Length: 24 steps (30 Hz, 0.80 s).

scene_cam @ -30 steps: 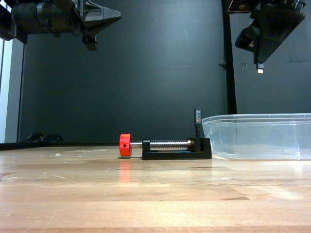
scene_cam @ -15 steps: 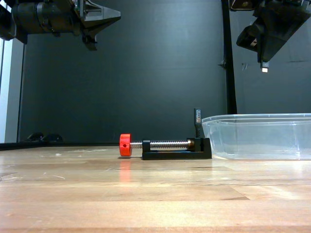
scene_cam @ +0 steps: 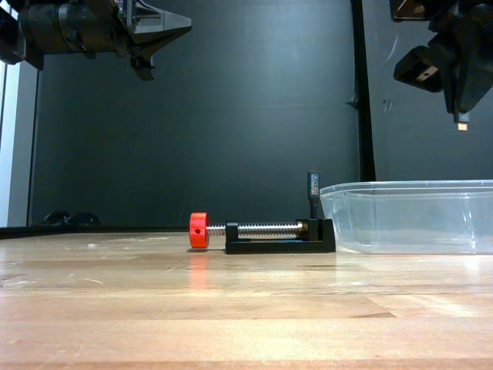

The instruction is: Remove the USB-C connector from the USB-C receptacle and place in the container

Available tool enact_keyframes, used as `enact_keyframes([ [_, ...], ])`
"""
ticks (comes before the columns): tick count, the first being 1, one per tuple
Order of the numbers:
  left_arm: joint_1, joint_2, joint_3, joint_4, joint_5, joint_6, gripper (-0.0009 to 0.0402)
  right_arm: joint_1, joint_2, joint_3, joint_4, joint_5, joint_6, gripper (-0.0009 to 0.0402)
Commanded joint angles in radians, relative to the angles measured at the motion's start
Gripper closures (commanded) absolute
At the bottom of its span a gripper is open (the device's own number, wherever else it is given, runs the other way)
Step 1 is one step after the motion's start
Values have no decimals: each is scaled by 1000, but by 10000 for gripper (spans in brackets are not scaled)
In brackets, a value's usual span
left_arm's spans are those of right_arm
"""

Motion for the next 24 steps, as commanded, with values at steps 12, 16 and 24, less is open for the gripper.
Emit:
enact_keyframes([
  [12, 0, 0, 0, 0, 0, 0, 393, 64, 1, -28, 3, 1, 3, 393],
  [16, 0, 0, 0, 0, 0, 0, 393, 82, 1, -55, 8, 1, 6, 393],
  [24, 0, 0, 0, 0, 0, 0, 393, 115, -19, -92, 30, 1, 30, 393],
])
